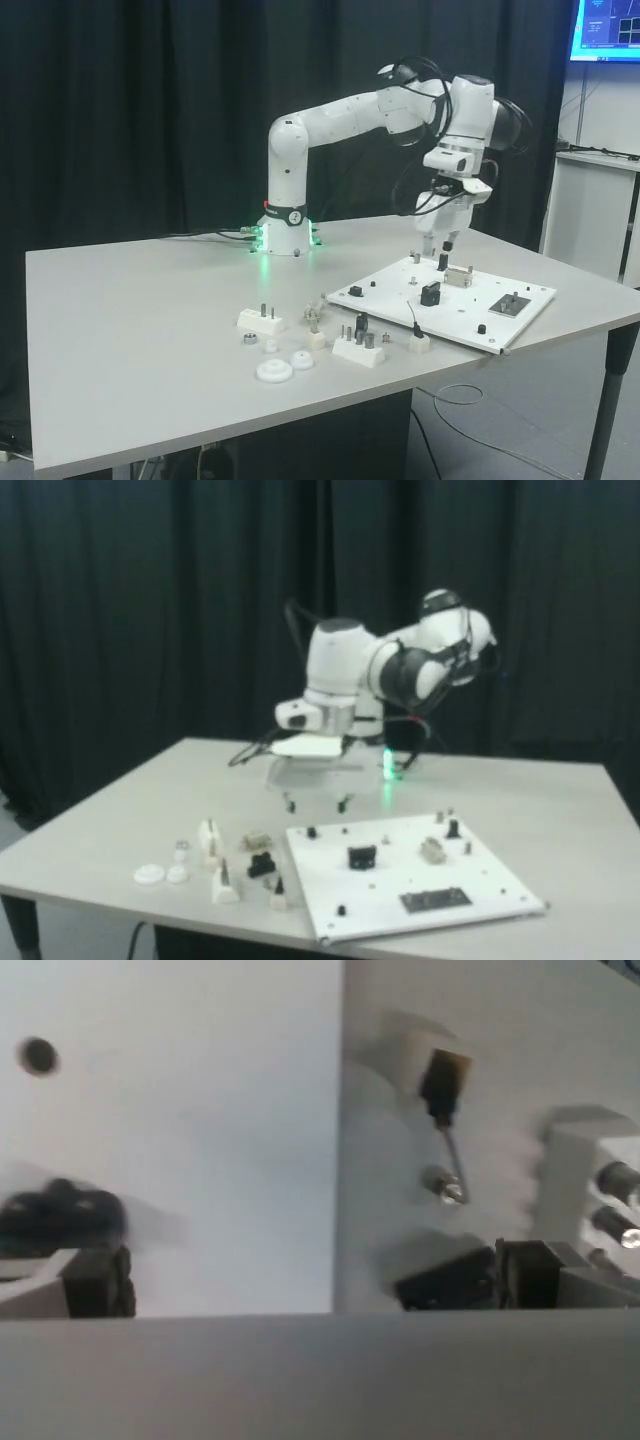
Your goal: Pick BNC.
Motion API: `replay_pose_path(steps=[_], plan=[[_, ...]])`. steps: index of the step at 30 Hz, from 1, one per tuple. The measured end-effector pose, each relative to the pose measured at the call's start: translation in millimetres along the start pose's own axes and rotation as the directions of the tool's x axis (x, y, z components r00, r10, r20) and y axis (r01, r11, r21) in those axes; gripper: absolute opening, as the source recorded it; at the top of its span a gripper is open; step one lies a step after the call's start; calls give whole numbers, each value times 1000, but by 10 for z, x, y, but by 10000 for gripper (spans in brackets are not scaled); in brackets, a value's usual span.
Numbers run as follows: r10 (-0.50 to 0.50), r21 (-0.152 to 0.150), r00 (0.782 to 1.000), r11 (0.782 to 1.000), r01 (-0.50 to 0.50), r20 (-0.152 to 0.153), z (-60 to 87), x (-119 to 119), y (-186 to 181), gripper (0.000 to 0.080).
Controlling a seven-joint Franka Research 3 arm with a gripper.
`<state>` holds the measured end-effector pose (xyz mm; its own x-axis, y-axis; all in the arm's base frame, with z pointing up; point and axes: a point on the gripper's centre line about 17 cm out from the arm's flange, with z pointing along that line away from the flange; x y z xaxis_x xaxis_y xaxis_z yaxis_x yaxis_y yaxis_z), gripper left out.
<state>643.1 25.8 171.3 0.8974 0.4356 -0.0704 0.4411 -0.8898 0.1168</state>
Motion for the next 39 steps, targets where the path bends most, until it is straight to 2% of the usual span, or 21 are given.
replay_pose_path(steps=[9,19,25,32,39], plan=[[-39,18,999,999,39,13,170,-175,333,800],[-55,39,998,998,54,25,521,-359,658,800],[-53,60,999,997,52,13,757,-387,755,800],[-30,91,999,995,32,-17,1016,-374,811,800],[-18,108,999,994,21,-33,1223,-365,845,800]])
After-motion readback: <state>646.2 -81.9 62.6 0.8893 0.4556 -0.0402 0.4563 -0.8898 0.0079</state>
